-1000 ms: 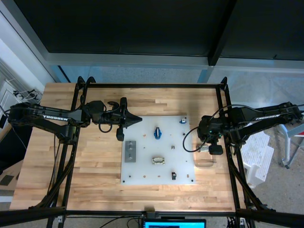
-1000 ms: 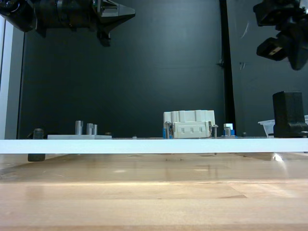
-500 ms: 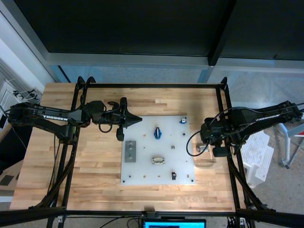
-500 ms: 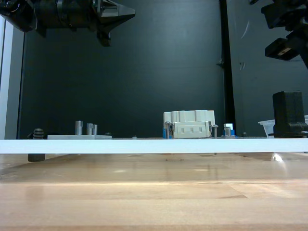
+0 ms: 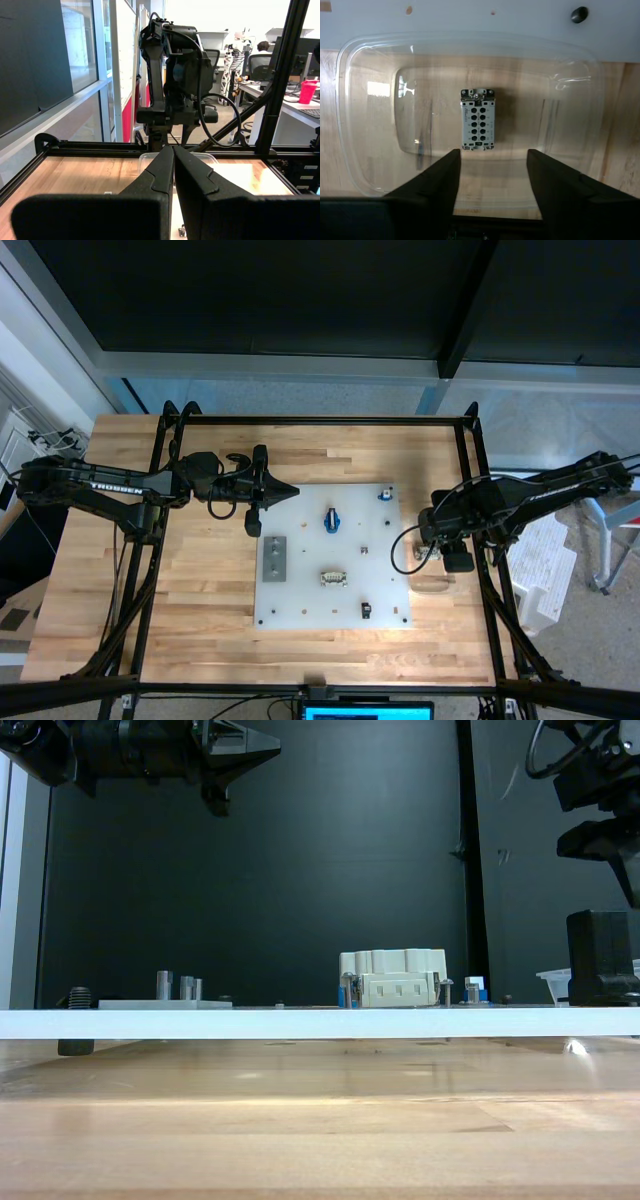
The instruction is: Pick the HAN10E connector and install on the hub
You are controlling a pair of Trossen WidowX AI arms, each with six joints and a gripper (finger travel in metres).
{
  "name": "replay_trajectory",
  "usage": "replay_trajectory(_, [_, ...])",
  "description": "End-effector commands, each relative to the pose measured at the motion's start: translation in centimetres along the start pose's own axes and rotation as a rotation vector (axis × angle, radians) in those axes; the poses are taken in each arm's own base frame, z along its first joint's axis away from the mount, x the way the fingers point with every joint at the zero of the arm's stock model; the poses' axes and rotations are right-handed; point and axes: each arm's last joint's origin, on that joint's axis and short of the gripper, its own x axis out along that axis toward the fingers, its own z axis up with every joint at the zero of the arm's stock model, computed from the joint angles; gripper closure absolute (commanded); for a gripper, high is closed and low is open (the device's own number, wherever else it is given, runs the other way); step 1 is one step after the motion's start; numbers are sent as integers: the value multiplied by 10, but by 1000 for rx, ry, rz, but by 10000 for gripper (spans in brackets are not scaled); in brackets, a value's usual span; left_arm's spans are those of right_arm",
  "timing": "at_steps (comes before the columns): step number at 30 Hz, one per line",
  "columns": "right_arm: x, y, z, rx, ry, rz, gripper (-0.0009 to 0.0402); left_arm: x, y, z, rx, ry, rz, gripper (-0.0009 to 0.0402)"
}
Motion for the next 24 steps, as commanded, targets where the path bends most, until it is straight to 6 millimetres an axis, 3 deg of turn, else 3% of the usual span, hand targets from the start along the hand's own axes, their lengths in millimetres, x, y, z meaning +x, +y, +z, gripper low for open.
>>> replay_trajectory(1, [5,1,1,4,11,-24,177,0,0,0,0,0,0,393])
replay_trajectory(7, [20,6,2,-9,-7,-13,157,0,0,0,0,0,0,393])
replay_trajectory(24, [57,10,-5,21,-9,-9,157,0,0,0,0,0,0,393])
